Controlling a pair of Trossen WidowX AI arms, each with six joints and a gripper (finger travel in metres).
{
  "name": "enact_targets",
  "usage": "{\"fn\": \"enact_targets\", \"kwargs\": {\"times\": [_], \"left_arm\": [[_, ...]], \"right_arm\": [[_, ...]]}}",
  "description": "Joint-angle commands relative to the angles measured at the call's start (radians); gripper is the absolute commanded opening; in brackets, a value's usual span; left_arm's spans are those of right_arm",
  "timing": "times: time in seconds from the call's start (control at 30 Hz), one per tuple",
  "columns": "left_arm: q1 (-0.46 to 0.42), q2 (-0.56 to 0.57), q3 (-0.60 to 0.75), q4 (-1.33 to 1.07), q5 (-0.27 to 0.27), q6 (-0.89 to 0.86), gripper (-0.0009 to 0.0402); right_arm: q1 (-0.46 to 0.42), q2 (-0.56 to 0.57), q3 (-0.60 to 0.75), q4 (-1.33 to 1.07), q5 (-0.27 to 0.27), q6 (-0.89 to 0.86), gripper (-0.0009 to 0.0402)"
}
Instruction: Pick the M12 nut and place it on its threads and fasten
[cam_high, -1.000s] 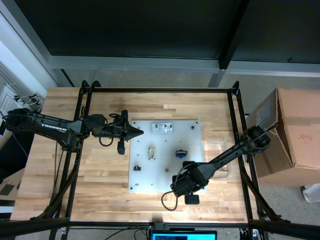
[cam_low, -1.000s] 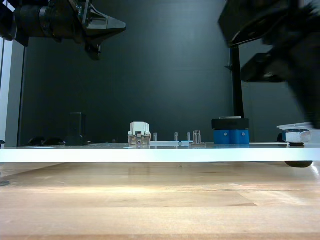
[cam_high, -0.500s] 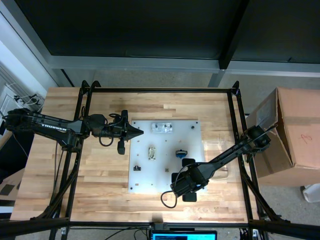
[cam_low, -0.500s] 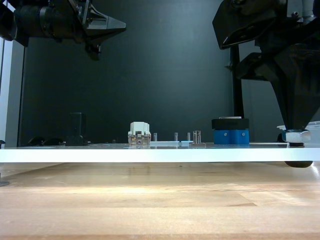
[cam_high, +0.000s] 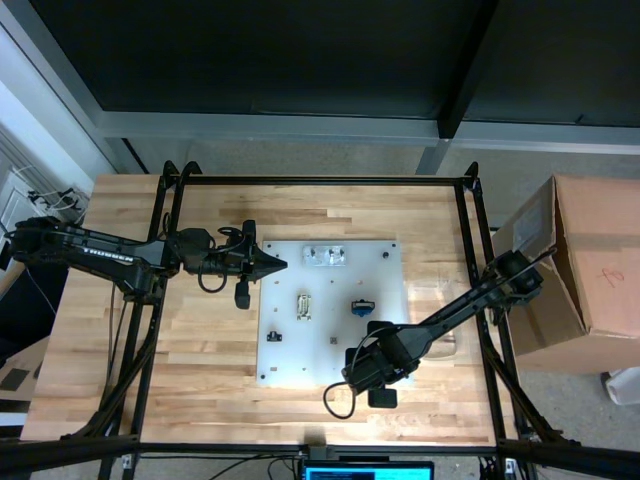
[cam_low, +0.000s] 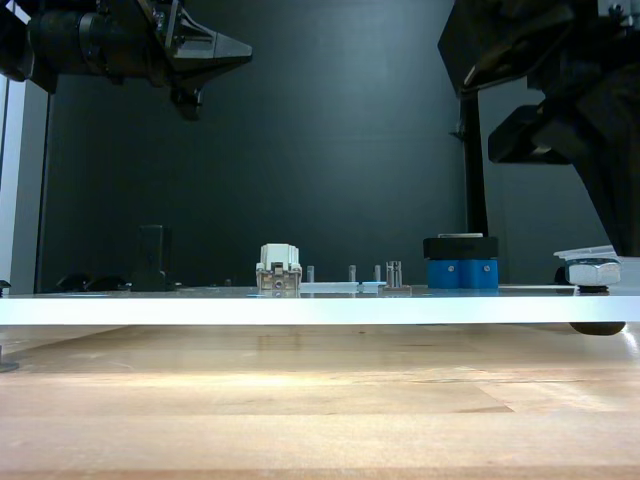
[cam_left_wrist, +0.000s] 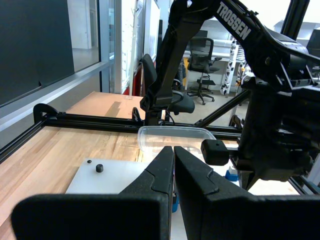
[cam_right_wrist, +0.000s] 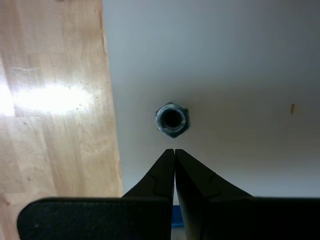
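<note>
Nut (cam_right_wrist: 171, 120) — lying free on its stud (cam_low: 592, 289), near right edge of board (cam_high: 300, 365). Right gripper (cam_right_wrist: 174, 151) — fingers pressed together, empty, tips just beside nut. Left gripper (cam_left_wrist: 173, 148): fingers together, empty, raised over board's left edge. Step, as judged: fastening. Next: spread fingers, straddle nut, turn.

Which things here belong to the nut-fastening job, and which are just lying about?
Job: M12 nut free on its stud; right gripper shut, empty, close by it.
Lying about: left gripper shut, high over the board, at its left edge; blue block; clear tray; cardboard box.
</note>
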Motion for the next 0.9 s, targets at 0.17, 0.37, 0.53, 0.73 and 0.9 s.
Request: {"fn": "enact_targets", "kwargs": {"times": [0.17,0.37,0.53,0.73,0.9], "left_arm": [[0.0,0.0,0.0,0.0,0.0,0.0,0.0],[0.0,0.0,0.0,0.0,0.0,0.0,0.0],[0.0,0.0,0.0,0.0,0.0,0.0,0.0],[0.0,0.0,0.0,0.001,0.0,0.0,0.0],[0.0,0.0,0.0,0.001,0.0,0.0,0.0]], "right_arm": [[0.0,0.008,-0.005,0.0,0.073,0.006,0.0],[0.0,0.017,-0.026,0.048,0.049,0.017,0.0],[0.0,0.014,-0.026,0.116,-0.149,-0.014,0.0],[0.0,0.008,-0.026,0.072,-0.142,-0.035,0.0],[0.0,0.001,-0.026,0.046,-0.111,-0.01,0.0]]}}
